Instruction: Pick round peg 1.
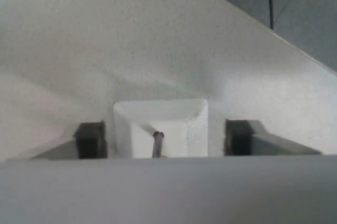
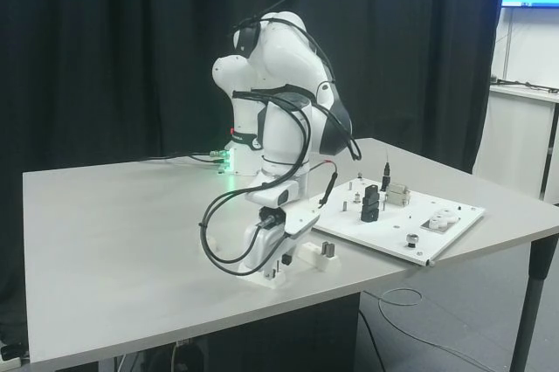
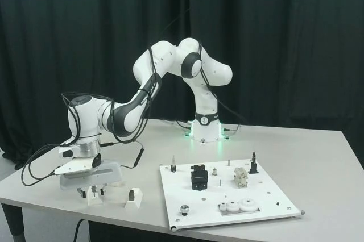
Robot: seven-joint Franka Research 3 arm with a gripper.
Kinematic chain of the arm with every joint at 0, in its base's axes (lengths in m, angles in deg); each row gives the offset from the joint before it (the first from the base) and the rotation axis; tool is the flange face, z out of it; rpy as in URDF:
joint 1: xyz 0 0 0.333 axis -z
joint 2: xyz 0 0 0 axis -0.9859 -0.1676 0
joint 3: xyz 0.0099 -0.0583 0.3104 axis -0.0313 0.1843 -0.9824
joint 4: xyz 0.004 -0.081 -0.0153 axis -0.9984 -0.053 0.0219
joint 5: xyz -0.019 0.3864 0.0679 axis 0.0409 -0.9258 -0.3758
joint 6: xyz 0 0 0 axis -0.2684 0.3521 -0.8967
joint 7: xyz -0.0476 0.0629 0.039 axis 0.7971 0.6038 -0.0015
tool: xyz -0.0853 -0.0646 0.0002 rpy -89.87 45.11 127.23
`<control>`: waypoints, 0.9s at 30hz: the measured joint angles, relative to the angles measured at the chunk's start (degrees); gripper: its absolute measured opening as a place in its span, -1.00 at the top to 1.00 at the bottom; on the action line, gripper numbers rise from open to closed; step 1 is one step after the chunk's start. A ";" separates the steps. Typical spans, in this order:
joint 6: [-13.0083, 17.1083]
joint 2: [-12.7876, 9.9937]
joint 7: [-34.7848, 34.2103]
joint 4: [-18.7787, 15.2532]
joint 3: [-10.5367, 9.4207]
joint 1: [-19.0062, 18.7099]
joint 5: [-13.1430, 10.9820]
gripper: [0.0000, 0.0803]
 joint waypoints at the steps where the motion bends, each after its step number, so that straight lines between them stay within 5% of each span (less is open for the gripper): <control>1: 0.00 -0.01 0.00 0.01 0.00 0.02 0.00 -0.74; 4: 0.00 -0.01 0.00 0.02 0.00 0.10 0.00 -0.74; 5: 0.00 -0.01 0.00 0.02 0.00 0.13 0.00 0.09; 9: -0.01 -0.01 0.00 0.03 0.00 0.23 -0.01 0.09; 10: -0.02 -0.01 0.00 0.04 0.00 0.25 -0.01 0.46; 18: -0.18 -0.01 0.00 0.14 0.00 0.33 -0.01 0.46; 19: -0.24 -0.01 0.00 0.18 0.00 0.33 -0.01 0.95; 27: -2.48 -0.01 0.00 1.59 0.25 0.33 -0.01 0.95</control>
